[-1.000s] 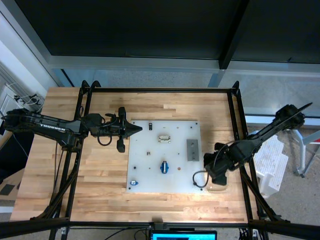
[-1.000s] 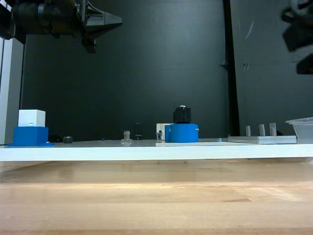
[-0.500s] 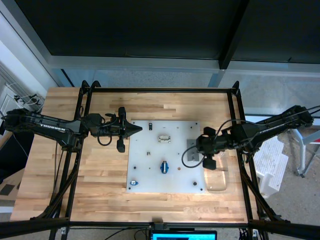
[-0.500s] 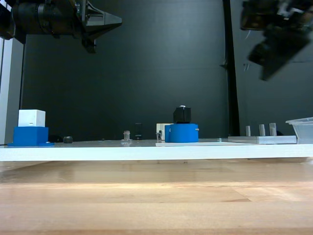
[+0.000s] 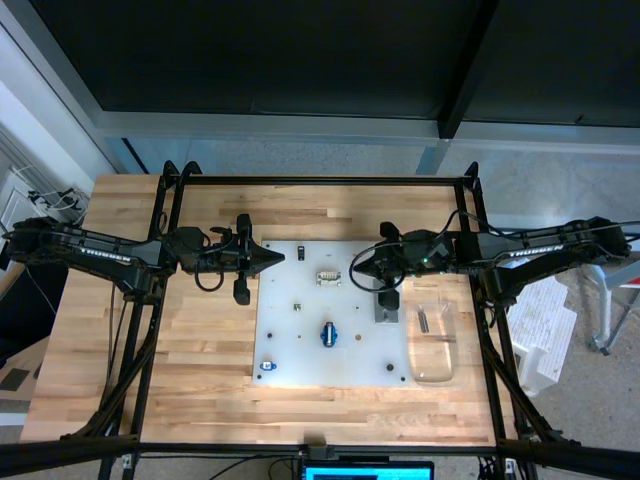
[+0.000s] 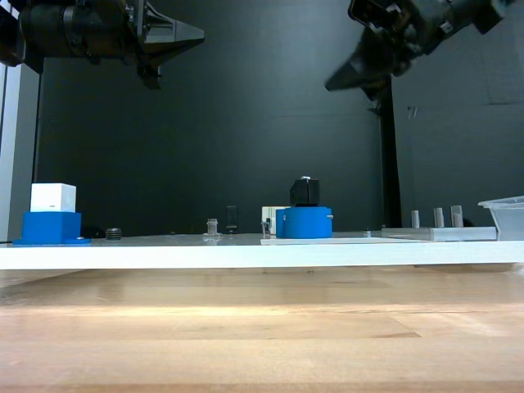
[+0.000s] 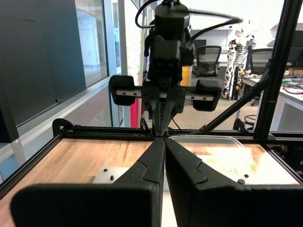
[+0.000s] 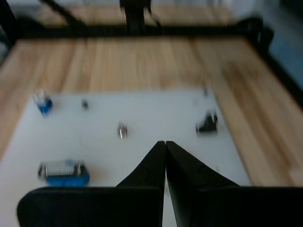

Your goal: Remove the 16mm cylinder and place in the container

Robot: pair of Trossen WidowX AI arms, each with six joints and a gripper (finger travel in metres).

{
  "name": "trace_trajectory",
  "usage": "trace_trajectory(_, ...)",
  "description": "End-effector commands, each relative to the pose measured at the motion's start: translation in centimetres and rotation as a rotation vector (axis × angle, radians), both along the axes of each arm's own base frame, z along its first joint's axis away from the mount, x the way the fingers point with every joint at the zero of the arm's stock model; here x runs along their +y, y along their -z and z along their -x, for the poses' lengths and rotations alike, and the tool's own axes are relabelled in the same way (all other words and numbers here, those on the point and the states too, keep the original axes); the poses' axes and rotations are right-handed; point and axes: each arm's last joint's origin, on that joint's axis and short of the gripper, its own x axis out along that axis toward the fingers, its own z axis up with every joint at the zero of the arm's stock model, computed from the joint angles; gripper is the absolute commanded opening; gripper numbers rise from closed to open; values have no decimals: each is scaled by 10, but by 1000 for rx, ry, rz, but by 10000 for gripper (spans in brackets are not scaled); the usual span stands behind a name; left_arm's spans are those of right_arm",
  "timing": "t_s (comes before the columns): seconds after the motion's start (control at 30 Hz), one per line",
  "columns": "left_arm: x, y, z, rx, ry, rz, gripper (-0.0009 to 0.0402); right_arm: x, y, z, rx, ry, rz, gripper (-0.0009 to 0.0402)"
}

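Note:
The 16mm cylinder [image 5: 424, 320], a small grey rod, lies inside the container [image 5: 438, 358], a clear tub on the wood just right of the white board [image 5: 300, 340]. My right gripper [image 5: 358, 268] hangs high over the board's far half, well away from the tub. It is shut and empty, as the pressed-together fingers [image 8: 156, 163] show in the right wrist view. In the low view the right gripper [image 6: 332, 82] points down and left. My left gripper [image 5: 278, 258] hovers at the board's far left edge, also shut and empty [image 7: 164, 139].
On the board stand a flat grey block [image 5: 386, 305] with short pegs [image 6: 438, 217], a blue fitting [image 5: 328, 334], a white connector [image 5: 328, 277] and a blue-and-white piece [image 5: 265, 367]. A black frame [image 5: 470, 240] borders the table.
My right arm swung from over the tub at the near right up and left across the board. The tub is uncovered, with the rod lying in it. The left arm has not moved.

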Motion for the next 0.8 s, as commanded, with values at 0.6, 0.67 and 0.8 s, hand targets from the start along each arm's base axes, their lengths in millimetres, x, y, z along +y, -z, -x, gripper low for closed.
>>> trace_trajectory(0.6,0,0,0,0,0,0,0,-14,8,0,-462,-64,-18,0)
trace_trajectory(0.67,0,0,0,0,0,0,0,-14,8,0,-479,-62,-25,0)
trace_trajectory(0.8,0,0,0,0,0,0,0,-14,5,1,-509,-66,-25,0)
